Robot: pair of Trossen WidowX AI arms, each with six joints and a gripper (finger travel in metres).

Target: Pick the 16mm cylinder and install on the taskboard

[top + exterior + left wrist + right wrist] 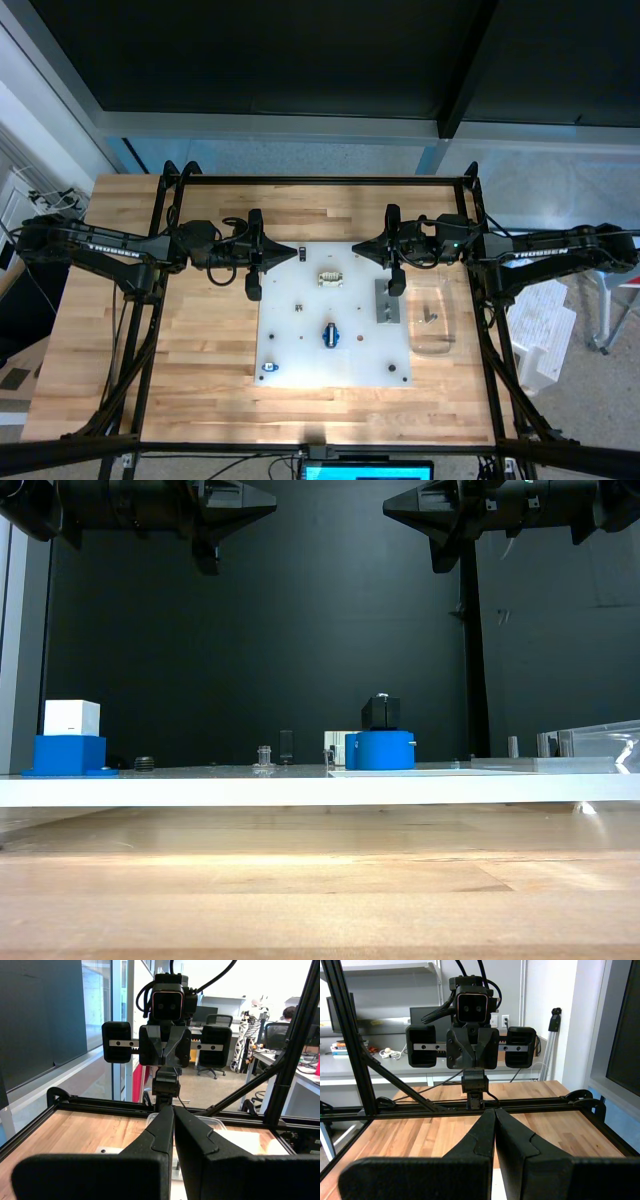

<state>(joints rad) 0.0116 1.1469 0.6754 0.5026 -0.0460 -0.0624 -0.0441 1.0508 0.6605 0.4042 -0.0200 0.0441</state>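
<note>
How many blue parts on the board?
2: one blue part at the board's middle, one at its near left corner. Left gripper and right gripper hang shut above its far edge.

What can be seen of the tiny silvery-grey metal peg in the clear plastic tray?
The tiny silvery-grey metal peg shows as a small shiny grey piece inside the clear plastic tray. The tray rests on the wooden table, just right of the large white square taskboard. Whether the peg stands or lies flat cannot be told. Nothing grips it: the left gripper and right gripper hang shut, high over the board's far edge.
</note>
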